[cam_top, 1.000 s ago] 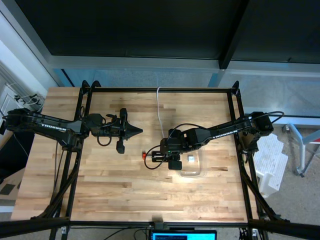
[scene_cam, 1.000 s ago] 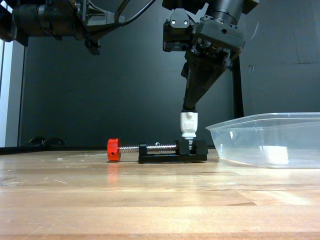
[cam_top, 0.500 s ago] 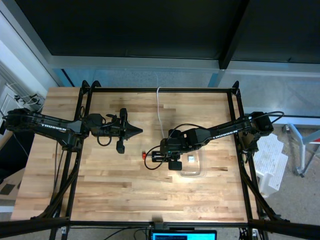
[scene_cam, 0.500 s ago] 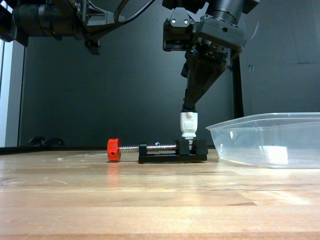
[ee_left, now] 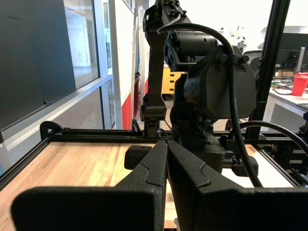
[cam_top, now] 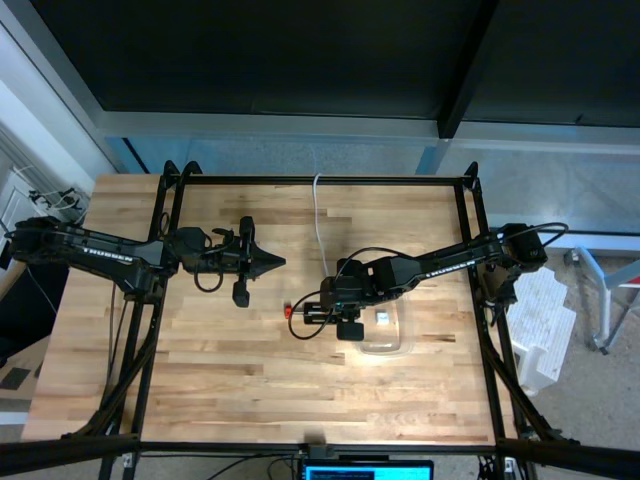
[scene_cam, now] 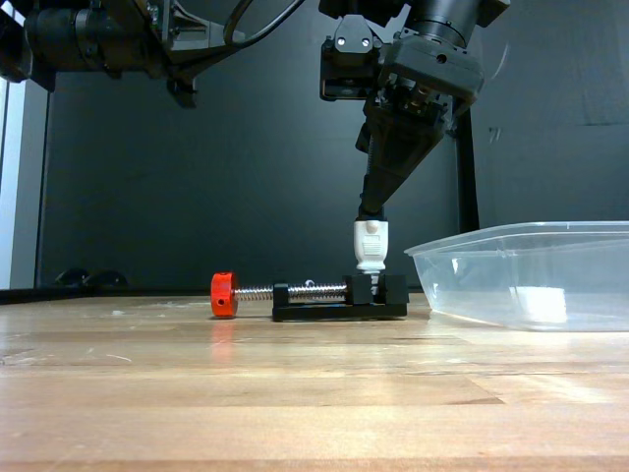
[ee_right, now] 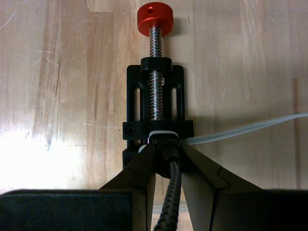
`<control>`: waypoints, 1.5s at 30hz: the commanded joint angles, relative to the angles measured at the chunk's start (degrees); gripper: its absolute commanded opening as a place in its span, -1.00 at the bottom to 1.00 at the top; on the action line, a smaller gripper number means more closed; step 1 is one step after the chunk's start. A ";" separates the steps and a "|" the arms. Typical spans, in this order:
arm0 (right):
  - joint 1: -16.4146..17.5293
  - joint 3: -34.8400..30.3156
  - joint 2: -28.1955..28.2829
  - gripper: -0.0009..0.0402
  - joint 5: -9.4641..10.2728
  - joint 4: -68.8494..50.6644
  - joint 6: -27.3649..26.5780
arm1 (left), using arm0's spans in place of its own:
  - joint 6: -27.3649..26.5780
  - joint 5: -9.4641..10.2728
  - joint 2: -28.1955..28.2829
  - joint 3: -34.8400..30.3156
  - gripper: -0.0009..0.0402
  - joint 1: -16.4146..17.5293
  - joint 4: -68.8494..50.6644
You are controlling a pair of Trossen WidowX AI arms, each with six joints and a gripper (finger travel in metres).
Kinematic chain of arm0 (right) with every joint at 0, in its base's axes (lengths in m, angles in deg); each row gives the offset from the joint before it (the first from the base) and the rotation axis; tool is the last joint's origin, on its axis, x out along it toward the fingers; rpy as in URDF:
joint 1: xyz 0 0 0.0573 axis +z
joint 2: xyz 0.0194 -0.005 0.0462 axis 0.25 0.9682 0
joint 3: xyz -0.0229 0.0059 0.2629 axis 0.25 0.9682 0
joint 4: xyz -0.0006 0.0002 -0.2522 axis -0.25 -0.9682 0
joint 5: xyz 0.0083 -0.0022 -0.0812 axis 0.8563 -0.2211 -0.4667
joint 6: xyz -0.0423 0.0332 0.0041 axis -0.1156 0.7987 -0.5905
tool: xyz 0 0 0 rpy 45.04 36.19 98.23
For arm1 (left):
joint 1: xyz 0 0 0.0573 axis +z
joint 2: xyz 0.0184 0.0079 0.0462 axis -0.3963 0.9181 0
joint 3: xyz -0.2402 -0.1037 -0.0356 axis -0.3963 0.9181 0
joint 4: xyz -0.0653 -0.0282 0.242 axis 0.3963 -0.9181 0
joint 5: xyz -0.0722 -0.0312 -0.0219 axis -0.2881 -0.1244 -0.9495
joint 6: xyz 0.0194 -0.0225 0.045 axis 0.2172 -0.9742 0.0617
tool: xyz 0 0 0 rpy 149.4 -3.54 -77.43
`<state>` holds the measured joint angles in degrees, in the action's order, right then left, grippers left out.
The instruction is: Remove the power plug from the receptacle and place in the container
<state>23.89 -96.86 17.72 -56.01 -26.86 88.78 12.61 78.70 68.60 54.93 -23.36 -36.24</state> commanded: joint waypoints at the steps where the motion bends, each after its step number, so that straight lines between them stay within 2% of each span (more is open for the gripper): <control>1: 0.02 -0.57 -0.11 -0.96 -0.09 0.11 0.04 | 0.02 0.00 0.02 -0.02 -0.96 0.02 0.00; 25: 0.00 -7.08 -0.85 -0.96 -0.09 -6.80 -0.66 | 0.02 0.00 0.02 -0.02 -0.96 0.00 0.00; 37: 0.02 -6.86 -2.40 -0.96 -0.07 -8.83 -1.46 | 0.02 0.00 0.02 -0.02 -0.96 0.02 0.00; 45: 0.35 -1.49 -6.34 -0.96 -0.11 -8.90 -2.16 | 0.02 0.00 0.04 -0.02 -0.96 0.02 0.00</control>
<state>24.15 -99.49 12.06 -56.06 -35.75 86.62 12.63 78.70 68.60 54.91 -23.36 -36.29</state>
